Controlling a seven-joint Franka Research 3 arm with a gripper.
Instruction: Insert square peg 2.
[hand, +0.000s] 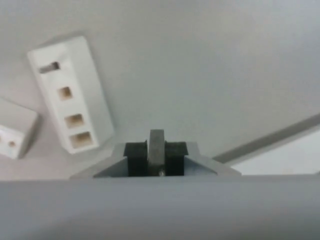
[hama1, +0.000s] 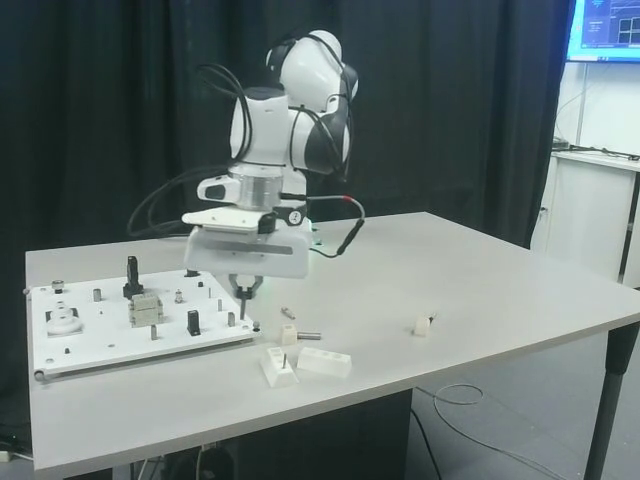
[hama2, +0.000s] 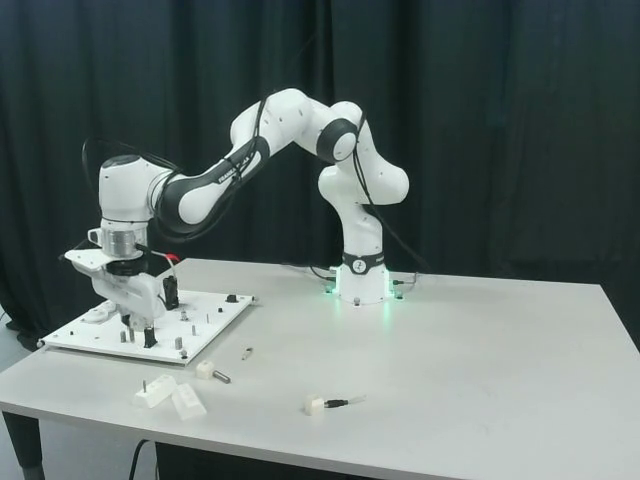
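My gripper (hand: 156, 159) is shut on a small grey square peg (hand: 156, 146), which stands upright between the black pads (hand: 135, 156). In the first room view the gripper (hama1: 243, 291) hangs just above the near right edge of the white assembly board (hama1: 110, 345). The second room view shows the gripper (hama2: 128, 318) over the same board (hama2: 215, 325). A white block with several square holes (hand: 70, 92) lies on the grey table beyond the fingertips, apart from the peg. That block (hama1: 323, 361) rests near the table's front edge.
A second white block (hama1: 279, 365) lies beside the holed one, also seen in the wrist view (hand: 15, 129). A small white cube with a metal pin (hama1: 290, 334) sits close by. Another small white piece (hama1: 422, 324) lies further right. Black and grey fixtures (hama1: 145, 308) stand on the board.
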